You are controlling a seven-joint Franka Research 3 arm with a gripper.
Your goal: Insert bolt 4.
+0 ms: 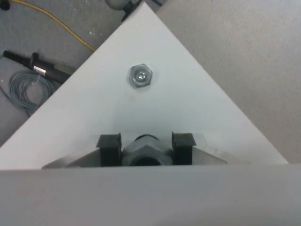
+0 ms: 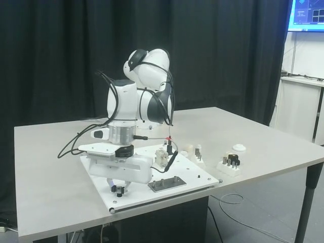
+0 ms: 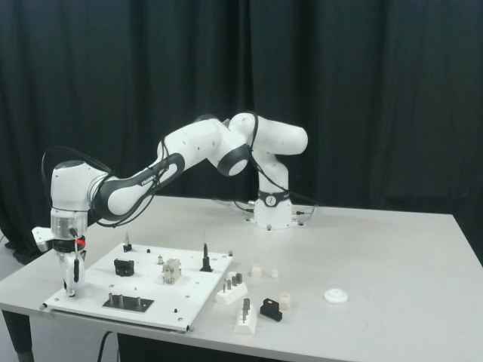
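Observation:
In the wrist view my gripper (image 1: 146, 149) is shut on a grey hex-headed bolt (image 1: 146, 151), held between the two black fingertips (image 1: 109, 148). It hangs low over a corner of the white board (image 1: 197, 117). Another hex bolt (image 1: 140, 76) sits in the board a short way ahead of the held one, nearer the corner tip. In the first room view the gripper (image 2: 120, 190) points down at the front left corner of the board (image 2: 197, 177). In the second room view the gripper (image 3: 69, 286) is over the board's (image 3: 158, 309) left end.
A grey cable coil (image 1: 26, 87) and a black plug (image 1: 42, 66) lie on the floor beyond the corner. On the board stand a metal plate (image 2: 166, 183), a black post (image 3: 204, 260) and small fixtures. White bolt holders (image 2: 230, 164) sit on the table beside the board.

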